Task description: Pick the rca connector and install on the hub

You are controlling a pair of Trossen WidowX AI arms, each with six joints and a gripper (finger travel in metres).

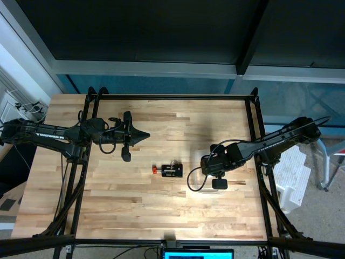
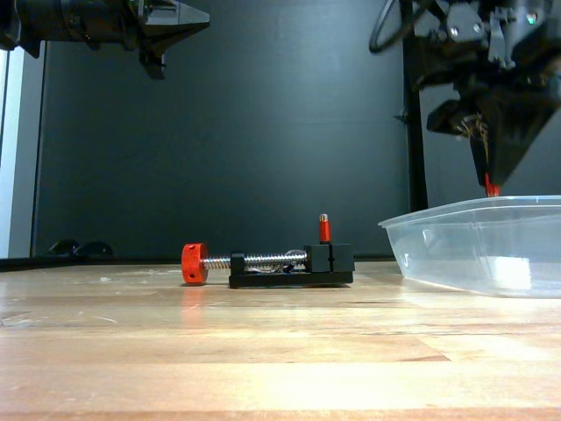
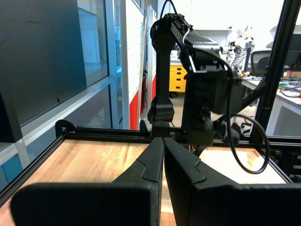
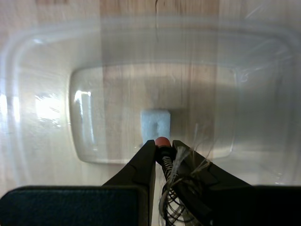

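Observation:
The hub [image 1: 171, 171] is a small black block lying mid-table, with a red-orange knob [image 2: 194, 263] at its left end and a short red pin [image 2: 323, 228] standing on top. My right gripper [image 2: 490, 178] hangs above the clear plastic tray [image 2: 456, 230], to the right of the hub. Its jaws are shut on the rca connector [image 4: 162, 142], a tiny metallic coiled piece with a reddish tip and loose wire strands. My left gripper [image 1: 144, 136] is shut and empty. It hovers high over the table's back left, far from the hub.
A tiny white square piece [image 4: 155, 123] lies on the tray floor directly under the right gripper. Black frame rails [image 1: 253, 135] border the table on both sides and at the back. Bare wood lies between the hub and the tray.

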